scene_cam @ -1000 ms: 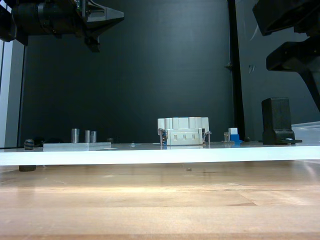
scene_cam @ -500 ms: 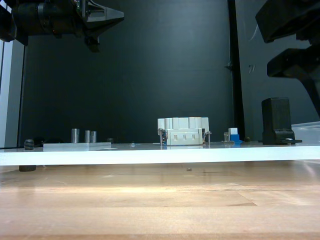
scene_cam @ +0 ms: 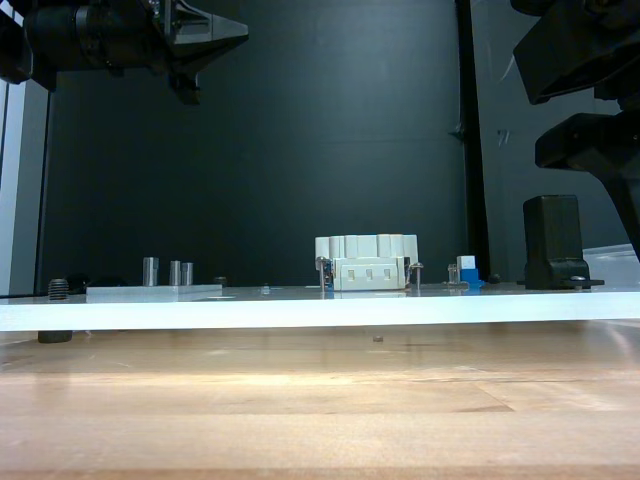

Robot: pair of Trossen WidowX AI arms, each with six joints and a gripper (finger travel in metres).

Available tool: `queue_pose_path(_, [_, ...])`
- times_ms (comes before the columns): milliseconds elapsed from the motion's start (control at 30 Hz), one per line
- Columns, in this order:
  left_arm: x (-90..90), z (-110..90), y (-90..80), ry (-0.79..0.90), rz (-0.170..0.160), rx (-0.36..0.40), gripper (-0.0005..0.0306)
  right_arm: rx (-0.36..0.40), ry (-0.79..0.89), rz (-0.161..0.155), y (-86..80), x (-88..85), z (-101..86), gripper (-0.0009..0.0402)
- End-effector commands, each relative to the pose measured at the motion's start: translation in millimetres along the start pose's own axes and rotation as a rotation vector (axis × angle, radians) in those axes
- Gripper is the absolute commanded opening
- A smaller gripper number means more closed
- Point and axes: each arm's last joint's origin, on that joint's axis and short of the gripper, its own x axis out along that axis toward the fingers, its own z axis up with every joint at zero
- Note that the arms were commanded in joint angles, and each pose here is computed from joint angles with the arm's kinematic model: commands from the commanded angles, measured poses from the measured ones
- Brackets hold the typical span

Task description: Pick the 16mm bar from the taskboard and place it in the container

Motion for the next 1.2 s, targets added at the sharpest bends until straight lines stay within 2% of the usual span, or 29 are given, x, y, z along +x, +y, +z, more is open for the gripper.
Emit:
queue_pose_path(33, [0.1, 0.0, 0.1, 0.000, 0.000, 0.000, 0.0000, 0.000, 0.001, 0.000, 0.0, 0.6, -0.6, 0.0236])
queue_pose_path(400, [0.1, 0.0, 0.1, 0.000, 0.000, 0.000, 0.0000, -0.001, -0.004, 0.003, 0.8, 0.7, -0.5, 0.0231])
queue_pose_path(833, [0.1, 0.0, 0.0, 0.000, 0.000, 0.000, 0.0000, 0.001, 0.002, 0.006, 2.1, 4.1, -0.2, 0.0129])
queue_pose_path(1200, [0.1, 0.0, 0.0, 0.000, 0.000, 0.000, 0.0000, -0.001, 0.004, 0.009, 2.6, 4.1, -0.6, 0.0070])
